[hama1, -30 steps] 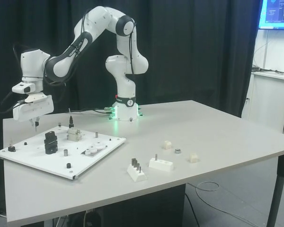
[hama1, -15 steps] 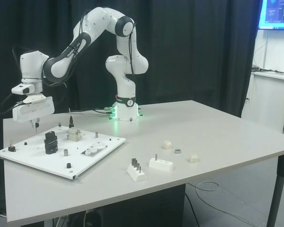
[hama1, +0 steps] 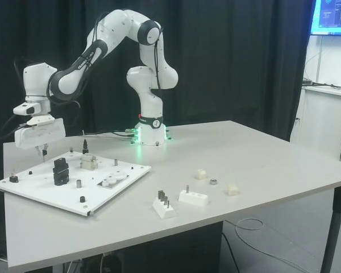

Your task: Insert round peg 1.

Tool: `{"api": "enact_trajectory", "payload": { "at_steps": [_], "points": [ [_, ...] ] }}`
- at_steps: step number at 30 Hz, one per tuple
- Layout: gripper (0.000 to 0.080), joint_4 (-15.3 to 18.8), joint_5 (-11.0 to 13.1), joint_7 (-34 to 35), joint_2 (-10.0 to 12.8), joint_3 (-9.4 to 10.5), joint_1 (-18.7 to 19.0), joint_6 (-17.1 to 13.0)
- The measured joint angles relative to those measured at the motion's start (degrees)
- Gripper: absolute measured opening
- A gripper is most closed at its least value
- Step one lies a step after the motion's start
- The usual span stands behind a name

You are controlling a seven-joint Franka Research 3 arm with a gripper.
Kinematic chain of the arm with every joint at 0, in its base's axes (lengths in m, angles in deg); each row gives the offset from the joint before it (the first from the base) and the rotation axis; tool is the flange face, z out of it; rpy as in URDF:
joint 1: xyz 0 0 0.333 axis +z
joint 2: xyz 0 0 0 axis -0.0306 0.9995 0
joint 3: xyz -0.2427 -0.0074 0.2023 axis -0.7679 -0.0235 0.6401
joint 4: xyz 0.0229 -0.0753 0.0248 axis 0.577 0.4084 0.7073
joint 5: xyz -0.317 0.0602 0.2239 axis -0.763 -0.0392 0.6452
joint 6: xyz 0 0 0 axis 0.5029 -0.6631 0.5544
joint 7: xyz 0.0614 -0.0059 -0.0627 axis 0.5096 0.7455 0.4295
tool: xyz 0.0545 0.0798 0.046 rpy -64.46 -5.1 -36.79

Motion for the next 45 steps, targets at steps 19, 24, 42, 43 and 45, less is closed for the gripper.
{"api": "enact_trajectory", "payload": {
  "at_steps": [19, 24, 42, 43, 45],
  "points": [
    [0.0017, 0.0, 3.1, -2.2, 1.7, 0.0, -0.2, -0.7],
    [0.0017, 0.0, 3.5, -2.5, 1.9, 0.0, -0.3, -0.7],
    [0.0017, 0.0, 4.6, -3.8, 2.9, 0.0, -0.8, -0.8],
    [0.0017, 0.0, 4.7, -3.8, 2.9, 0.0, -0.8, -0.8],
    [0.0017, 0.0, 4.9, -3.9, 2.9, 0.0, -0.8, -0.8]
  ]
}}
